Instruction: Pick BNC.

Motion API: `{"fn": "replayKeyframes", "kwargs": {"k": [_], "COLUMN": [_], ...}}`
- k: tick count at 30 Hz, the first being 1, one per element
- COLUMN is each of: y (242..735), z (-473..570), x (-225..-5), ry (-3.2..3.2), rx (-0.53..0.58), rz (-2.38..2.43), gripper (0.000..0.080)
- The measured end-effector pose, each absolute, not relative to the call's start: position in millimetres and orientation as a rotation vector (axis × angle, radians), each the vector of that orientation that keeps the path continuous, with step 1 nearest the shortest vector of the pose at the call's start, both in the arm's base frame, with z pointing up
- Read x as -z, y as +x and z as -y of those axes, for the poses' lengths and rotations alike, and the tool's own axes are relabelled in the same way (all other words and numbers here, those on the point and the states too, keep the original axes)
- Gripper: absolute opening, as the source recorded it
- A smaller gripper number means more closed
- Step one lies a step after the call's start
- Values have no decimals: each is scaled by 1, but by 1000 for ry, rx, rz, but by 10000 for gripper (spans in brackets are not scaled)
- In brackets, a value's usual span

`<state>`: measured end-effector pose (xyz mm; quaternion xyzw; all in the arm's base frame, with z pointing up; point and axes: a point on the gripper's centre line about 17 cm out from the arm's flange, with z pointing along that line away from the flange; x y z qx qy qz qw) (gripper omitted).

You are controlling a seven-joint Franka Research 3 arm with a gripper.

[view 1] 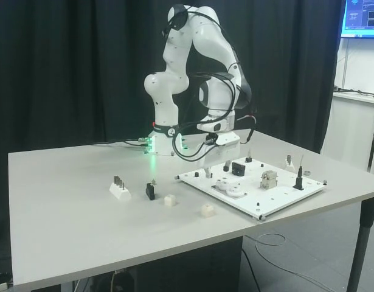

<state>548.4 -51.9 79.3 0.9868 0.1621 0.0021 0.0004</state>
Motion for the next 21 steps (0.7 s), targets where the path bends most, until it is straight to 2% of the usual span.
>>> {"fn": "replayKeyframes", "kwargs": {"k": [21], "y": [548], "z": [40], "x": [-105], "ry": [3109], "rx": [39], "rz": [-507], "gripper": [800]}}
